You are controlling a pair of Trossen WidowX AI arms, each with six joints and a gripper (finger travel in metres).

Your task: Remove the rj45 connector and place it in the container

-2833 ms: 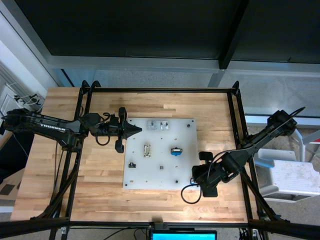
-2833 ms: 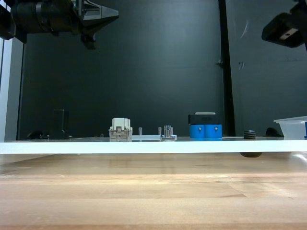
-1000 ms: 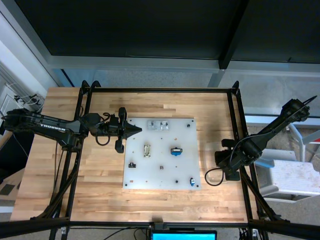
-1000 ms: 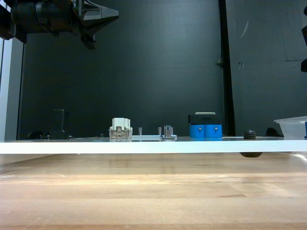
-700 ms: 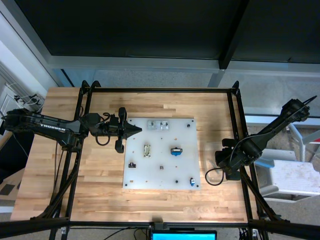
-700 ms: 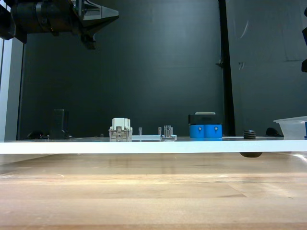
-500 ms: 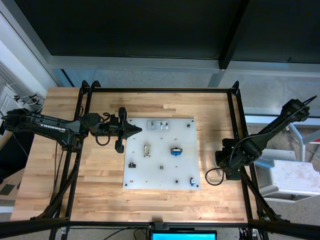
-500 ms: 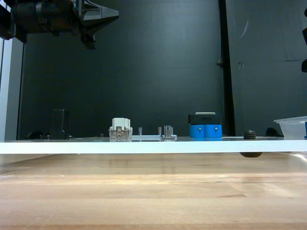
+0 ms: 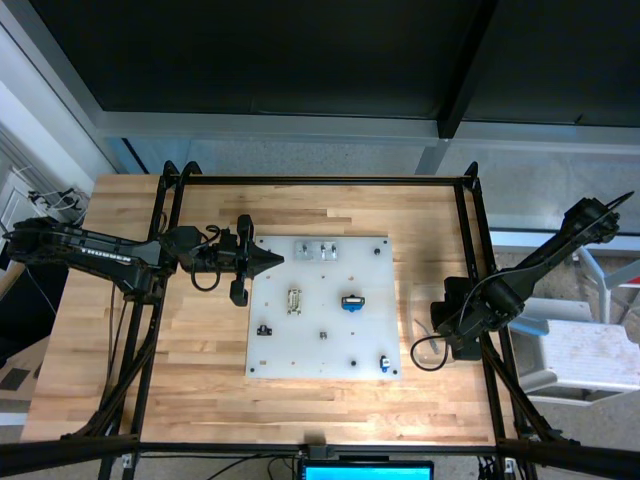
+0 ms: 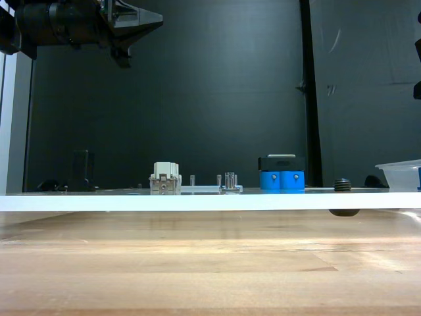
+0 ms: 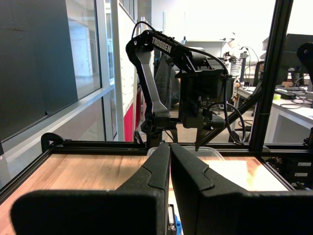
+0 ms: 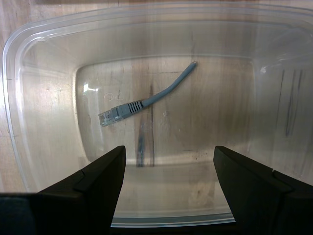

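Right gripper [image 12: 168,155] poised over the container [image 12: 44,112], fingers [image 12: 93,188] spread wide and holding nothing — rj45 connector [image 12: 124,110], a clear plug on a short grey cable stub, lying loose on the tray's floor, touching neither finger. Left gripper [image 11: 169,147] pinched closed on nothing, raised beside the left edge of the white board [image 9: 320,320], well apart from the container.

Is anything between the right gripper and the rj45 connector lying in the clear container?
Nothing visible does. The rj45 connector lies on the container floor, straight in front of the open right gripper, with bare space between. The left gripper is parked shut at the left edge of the board.
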